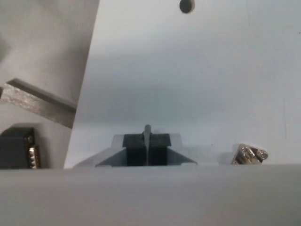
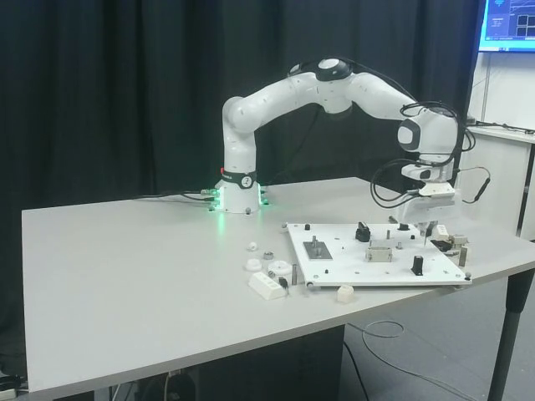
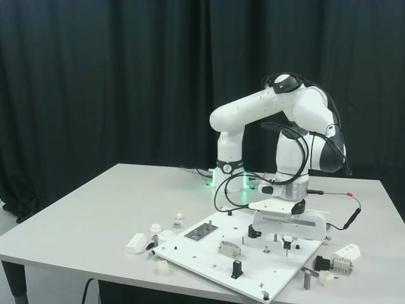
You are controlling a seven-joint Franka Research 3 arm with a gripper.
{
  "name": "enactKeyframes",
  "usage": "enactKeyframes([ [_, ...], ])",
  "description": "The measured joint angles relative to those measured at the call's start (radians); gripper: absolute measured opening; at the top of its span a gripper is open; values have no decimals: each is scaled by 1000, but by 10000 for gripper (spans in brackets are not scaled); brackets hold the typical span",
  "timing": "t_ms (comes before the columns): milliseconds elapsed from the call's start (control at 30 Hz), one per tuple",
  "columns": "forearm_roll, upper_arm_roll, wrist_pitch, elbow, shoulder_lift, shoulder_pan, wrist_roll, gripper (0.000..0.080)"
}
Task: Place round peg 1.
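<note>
Nearest the wrist camera, the black-padded two-finger gripper (image 1: pixel 147 149) is pinching a thin grey metal round peg (image 1: pixel 147 132) between its fingers, the peg's tip pointing down past the pads toward the flat white assembly board (image 1: pixel 188 80); holding it upright this way is presumably what an insertion into a hole calls for. Just beyond the tip, bare board is lying beneath the peg, and a small dark round hole (image 1: pixel 186 6) is showing farther off on the board, well apart from the peg; whether this is the intended socket cannot be told. Beside the gripper, a shiny metal connector (image 1: pixel 249 154) is resting on the board, and off the board's edge a grey metal bar (image 1: pixel 37 101) and a black multi-pin plug (image 1: pixel 19 147) are lying on the grey table (image 1: pixel 42 42). In the room views, the white robot arm (image 2: pixel 334 88) is reaching over from its green-lit base (image 2: pixel 238 196), keeping the gripper hanging above the board's far side, while small white loose parts (image 2: pixel 267 282) are sitting on the table near the board's opposite edge.
</note>
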Motion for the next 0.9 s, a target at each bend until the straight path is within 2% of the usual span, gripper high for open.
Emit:
enactKeyframes([
  [900, 0, -12, -6, 6, 5, 5, 3, 17],
])
